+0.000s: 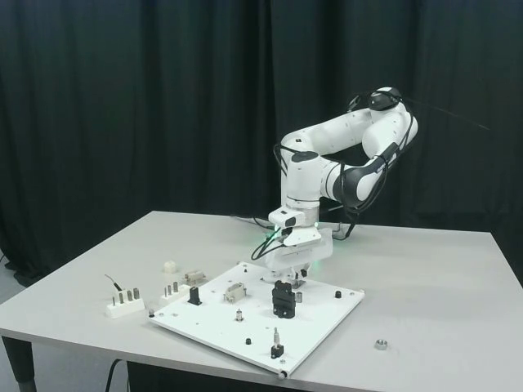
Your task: Insert small gear.
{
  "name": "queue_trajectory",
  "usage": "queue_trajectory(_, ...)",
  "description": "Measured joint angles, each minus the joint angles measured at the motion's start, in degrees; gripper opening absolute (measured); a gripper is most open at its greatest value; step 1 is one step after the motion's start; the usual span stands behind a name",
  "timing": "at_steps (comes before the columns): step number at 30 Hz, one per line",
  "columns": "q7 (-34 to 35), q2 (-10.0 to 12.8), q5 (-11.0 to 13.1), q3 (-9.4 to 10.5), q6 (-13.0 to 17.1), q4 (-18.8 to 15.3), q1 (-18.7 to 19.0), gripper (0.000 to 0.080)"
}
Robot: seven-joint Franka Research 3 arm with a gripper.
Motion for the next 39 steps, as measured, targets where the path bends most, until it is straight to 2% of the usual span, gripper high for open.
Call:
queue_trajectory(10, 0.19, -0.03, 0.1, -0.12, -1.1, 0.36, -0.85, 0.0194)
queue_trajectory(28, -1.38, 0.02, 0.06, -0.02, -0.86, 0.36, -0.7, 0.0194)
queue_trajectory(39, -4.91, 0.34, -0.05, 0.02, -0.78, 0.33, -0.37, 0.0194)
